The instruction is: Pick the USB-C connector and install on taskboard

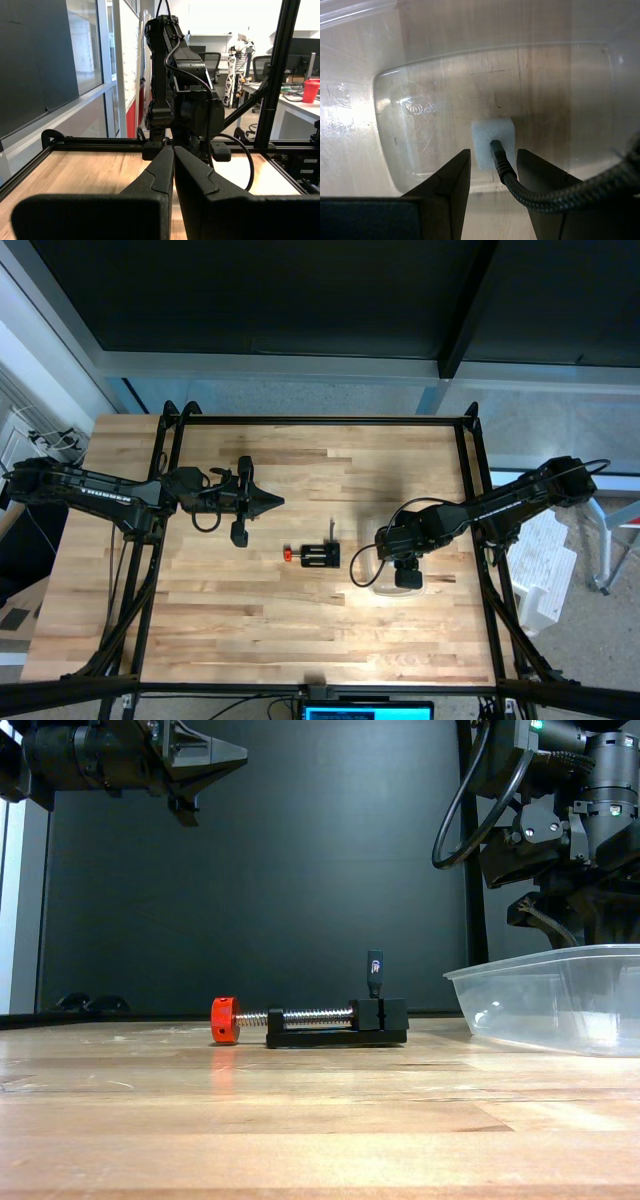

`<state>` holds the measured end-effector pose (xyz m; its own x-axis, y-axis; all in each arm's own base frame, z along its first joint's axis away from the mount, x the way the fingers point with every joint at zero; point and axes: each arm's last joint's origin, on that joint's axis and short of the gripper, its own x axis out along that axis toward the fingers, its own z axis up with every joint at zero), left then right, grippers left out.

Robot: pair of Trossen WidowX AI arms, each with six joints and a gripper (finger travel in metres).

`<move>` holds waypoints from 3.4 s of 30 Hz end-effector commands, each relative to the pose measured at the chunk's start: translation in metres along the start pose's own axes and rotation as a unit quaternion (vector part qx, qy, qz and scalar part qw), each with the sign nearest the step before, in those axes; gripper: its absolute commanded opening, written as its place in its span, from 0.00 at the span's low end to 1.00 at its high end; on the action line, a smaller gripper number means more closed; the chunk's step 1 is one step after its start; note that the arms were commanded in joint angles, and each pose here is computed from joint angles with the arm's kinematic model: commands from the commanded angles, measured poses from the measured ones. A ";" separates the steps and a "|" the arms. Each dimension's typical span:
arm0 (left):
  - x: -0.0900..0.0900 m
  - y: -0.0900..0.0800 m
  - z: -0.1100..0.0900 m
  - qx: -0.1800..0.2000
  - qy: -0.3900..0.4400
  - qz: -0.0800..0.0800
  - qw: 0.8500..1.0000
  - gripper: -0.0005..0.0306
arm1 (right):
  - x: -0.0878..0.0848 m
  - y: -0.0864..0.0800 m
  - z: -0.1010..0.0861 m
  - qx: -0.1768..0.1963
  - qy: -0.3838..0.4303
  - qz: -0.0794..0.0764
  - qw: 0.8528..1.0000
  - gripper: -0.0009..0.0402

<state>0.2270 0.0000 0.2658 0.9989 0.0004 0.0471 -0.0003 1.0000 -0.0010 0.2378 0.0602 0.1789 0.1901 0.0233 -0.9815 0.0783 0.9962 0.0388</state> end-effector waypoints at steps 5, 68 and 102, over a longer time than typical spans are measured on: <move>0.000 0.000 0.000 0.000 0.000 0.000 1.000 0.02 | -0.001 0.000 0.001 0.000 -0.002 0.000 1.000 0.27; 0.000 0.000 0.000 0.000 0.000 0.000 1.000 0.02 | -0.095 -0.004 0.019 0.025 -0.052 -0.032 0.998 0.02; 0.000 0.000 0.000 0.000 0.000 0.000 1.000 0.02 | -0.059 0.013 0.150 0.034 -0.030 -0.030 0.999 0.02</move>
<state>0.2270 0.0000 0.2657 0.9989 0.0008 0.0463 -0.0007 1.0000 -0.0006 0.3713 0.0585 0.2683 0.2479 -0.0429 -0.9678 0.1556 0.9878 -0.0039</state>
